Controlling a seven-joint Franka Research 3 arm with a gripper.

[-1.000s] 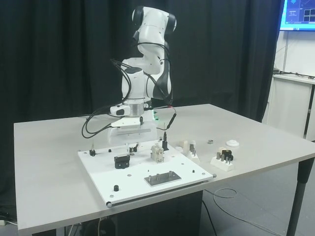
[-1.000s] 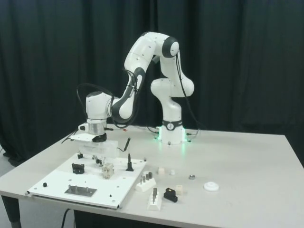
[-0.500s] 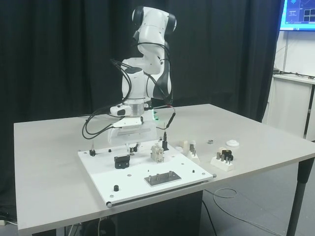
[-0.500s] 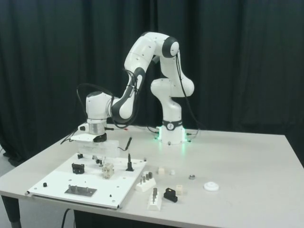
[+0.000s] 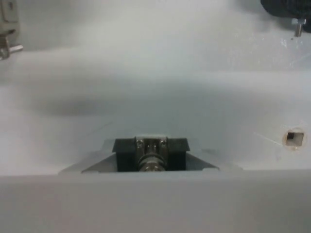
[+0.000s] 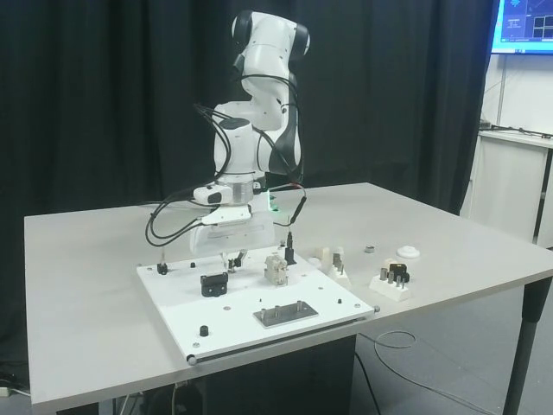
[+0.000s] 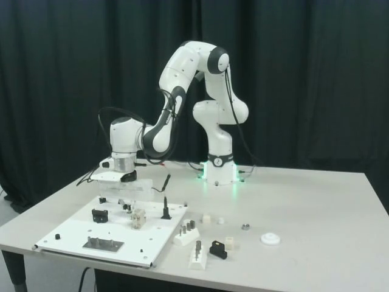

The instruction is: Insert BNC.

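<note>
1. Low over the white board [image 6: 259, 298], the gripper [image 6: 232, 256] hangs at the rear edge; it has barely shifted in the last second, perhaps lifting slightly.
2. From the wrist view, the BNC connector [image 5: 151, 158] sits in its black holder [image 5: 150, 153], directly beneath.
3. Finger opening: cannot tell.
4. My read: insertion is near done or settling.

White disc [image 7: 270, 238] on grey table [image 7: 316, 213], well apart from white holder blocks [image 7: 186, 236] (small pins upright in them); black curtain [image 7: 304, 73] behind; screen [image 6: 524, 26] in corner.
</note>
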